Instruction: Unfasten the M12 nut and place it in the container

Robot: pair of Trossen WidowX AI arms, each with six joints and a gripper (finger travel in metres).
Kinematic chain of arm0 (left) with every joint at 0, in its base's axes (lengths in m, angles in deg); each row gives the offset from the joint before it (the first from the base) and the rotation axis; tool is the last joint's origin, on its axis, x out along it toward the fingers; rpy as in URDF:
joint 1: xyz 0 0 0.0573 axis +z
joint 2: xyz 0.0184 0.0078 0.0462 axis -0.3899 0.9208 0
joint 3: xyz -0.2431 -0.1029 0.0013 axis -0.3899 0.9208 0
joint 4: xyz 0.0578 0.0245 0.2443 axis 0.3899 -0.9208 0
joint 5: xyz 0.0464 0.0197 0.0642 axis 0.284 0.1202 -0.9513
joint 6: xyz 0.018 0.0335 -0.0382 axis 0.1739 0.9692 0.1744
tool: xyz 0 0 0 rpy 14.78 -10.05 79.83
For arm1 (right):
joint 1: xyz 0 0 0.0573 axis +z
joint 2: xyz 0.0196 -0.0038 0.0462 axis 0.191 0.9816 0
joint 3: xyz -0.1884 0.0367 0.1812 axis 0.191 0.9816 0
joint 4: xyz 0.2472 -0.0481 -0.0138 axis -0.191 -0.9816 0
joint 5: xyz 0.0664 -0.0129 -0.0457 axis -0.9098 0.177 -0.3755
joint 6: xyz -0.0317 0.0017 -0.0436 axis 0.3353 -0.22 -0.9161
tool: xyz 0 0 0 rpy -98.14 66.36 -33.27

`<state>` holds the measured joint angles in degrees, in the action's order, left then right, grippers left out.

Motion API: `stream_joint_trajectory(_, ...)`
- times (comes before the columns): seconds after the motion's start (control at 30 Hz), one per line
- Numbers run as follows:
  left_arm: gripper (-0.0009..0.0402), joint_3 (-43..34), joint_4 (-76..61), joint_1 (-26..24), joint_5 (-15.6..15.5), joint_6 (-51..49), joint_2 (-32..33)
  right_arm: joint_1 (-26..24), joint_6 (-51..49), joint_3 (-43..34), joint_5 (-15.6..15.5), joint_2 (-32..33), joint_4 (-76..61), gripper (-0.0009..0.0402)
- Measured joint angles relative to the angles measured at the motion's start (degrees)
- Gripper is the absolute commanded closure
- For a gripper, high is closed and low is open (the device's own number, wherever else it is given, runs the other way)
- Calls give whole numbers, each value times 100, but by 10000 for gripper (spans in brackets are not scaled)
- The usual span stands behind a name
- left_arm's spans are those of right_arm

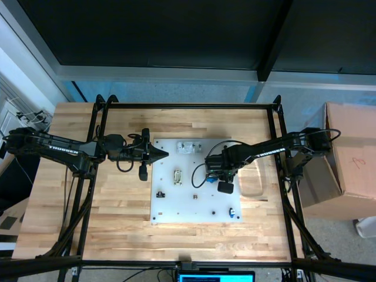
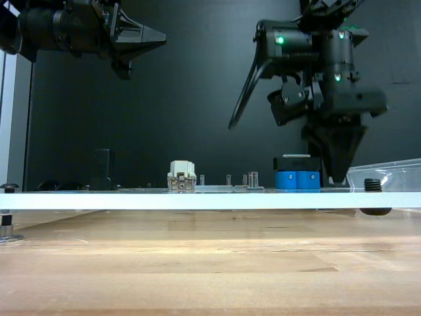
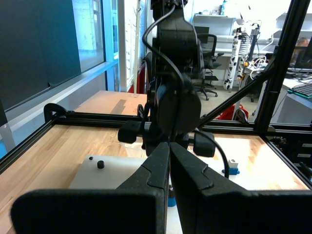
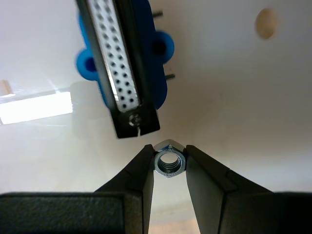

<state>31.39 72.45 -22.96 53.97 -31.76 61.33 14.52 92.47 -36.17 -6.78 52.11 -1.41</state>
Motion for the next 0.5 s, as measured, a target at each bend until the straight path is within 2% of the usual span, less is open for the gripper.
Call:
stream_joint_trajectory(0.27, 393, 0, 0, 0, 2, 0, 0, 11, 0, -179, -2, -560, -411, 380)
stream_joint_trajectory(0.5, 393, 0, 0, 0, 2, 0, 0, 61, 68, 146, -2, -1327, -741, 380)
